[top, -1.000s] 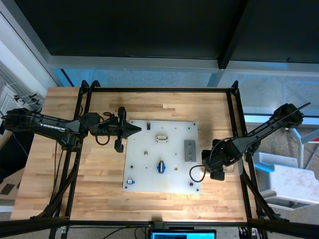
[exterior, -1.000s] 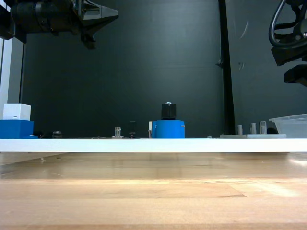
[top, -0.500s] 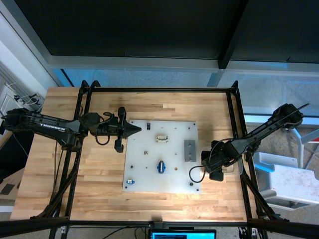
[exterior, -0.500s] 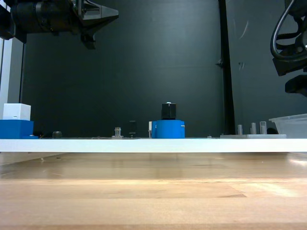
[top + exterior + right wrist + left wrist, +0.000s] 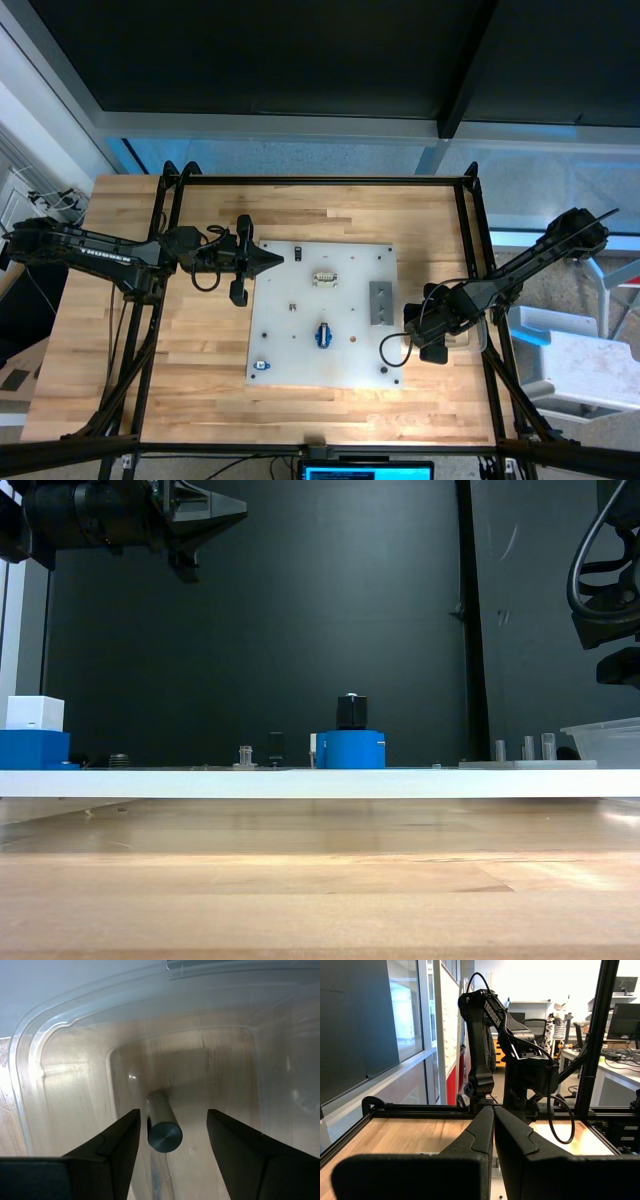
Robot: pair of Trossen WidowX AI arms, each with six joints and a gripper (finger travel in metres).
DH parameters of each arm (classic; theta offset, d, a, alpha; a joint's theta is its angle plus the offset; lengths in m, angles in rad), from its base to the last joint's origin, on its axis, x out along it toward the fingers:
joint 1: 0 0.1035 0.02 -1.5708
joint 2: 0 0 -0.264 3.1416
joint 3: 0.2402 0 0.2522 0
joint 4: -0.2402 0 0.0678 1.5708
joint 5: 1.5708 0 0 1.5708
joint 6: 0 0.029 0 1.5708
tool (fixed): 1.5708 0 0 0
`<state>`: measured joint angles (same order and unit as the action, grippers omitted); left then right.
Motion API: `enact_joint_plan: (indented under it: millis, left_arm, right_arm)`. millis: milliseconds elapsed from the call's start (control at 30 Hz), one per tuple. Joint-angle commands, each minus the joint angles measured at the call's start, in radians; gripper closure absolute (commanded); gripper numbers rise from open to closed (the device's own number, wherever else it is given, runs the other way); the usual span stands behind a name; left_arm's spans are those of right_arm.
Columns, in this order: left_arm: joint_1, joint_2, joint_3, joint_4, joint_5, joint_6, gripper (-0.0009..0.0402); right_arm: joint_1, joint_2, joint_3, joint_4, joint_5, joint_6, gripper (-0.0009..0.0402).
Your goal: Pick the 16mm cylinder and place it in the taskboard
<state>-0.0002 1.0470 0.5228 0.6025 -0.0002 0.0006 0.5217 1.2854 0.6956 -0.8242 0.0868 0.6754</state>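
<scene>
The 16mm cylinder (image 5: 161, 1125), a short grey metallic peg, lies on its side on the floor of the clear plastic tray (image 5: 65, 1060). My right gripper (image 5: 172, 1112) hangs open just above it, one finger on each side, not touching it. From above, the right gripper (image 5: 445, 340) sits over the tray (image 5: 478, 335) off the right edge of the white taskboard (image 5: 300, 340). My left gripper (image 5: 275, 258) is shut and empty, held high at the board's left edge (image 5: 235, 505).
On the taskboard stand a blue fitting (image 5: 323, 335), a beige connector (image 5: 323, 277) and a grey block (image 5: 381, 302). A black frame rail (image 5: 480, 260) runs beside the tray. In the low view the tray (image 5: 605, 742) sits at the board's right end.
The right gripper has shifted slightly rightward and down over the tray. The left arm has not moved.
</scene>
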Motion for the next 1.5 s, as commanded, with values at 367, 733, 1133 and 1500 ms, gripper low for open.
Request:
enact_joint_plan:
  millis: [367,733,1133,1500]
  left_arm:
    - [0.0,0.0,0.0,0.0,0.0,0.0,0.0393]
    - [0.0,0.0,0.0,0.0,0.0,0.0,0.0393]
    - [0.0,0.0,0.0,0.0,0.0,0.0,0.0393]
    - [0.0,0.0,0.0,0.0,0.0,0.0,0.0393]
  right_arm:
    - [0.0,0.0,0.0,0.0,0.0,-0.003,0.0314]
    - [0.0,-0.001,0.0,0.001,0.0,-0.003,0.0374]
    - [0.0,-0.018,0.007,-0.006,0.0,-0.007,0.0382]
    - [0.0,-0.071,0.084,-0.129,0.0,-0.008,0.0381]
